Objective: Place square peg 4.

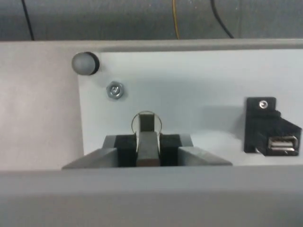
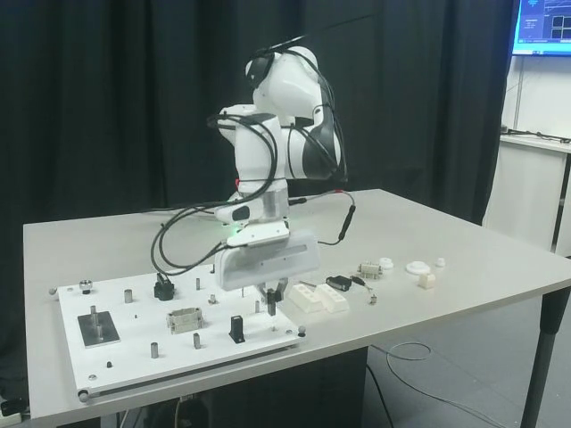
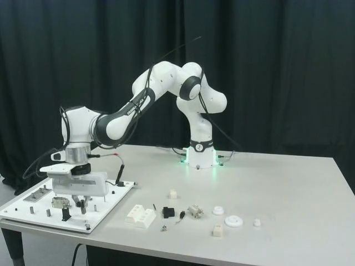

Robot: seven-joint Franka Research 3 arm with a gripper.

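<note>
The gripper point(image 1: 148, 150) hangs low over the white board point(image 1: 189, 90), fingers pinching the square peg point(image 1: 147, 149) upright at its upper end, tip just above a round hole point(image 1: 147, 124). It looks stiff, light, smooth; gripping flat sides suits it.

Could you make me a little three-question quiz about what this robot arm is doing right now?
1. True or false: the fingers hold a square peg over the white board.
2. Which part sits on the white board beside the peg, seen from the wrist view? A) black USB socket B) green cup C) white gear
3. Fill in: the loose white blocks lie on the grey ____, off the board.

Key: 1 true; 2 A; 3 table. The peg's tip is over a round opening in the board; whether it has entered cannot be told.
</note>
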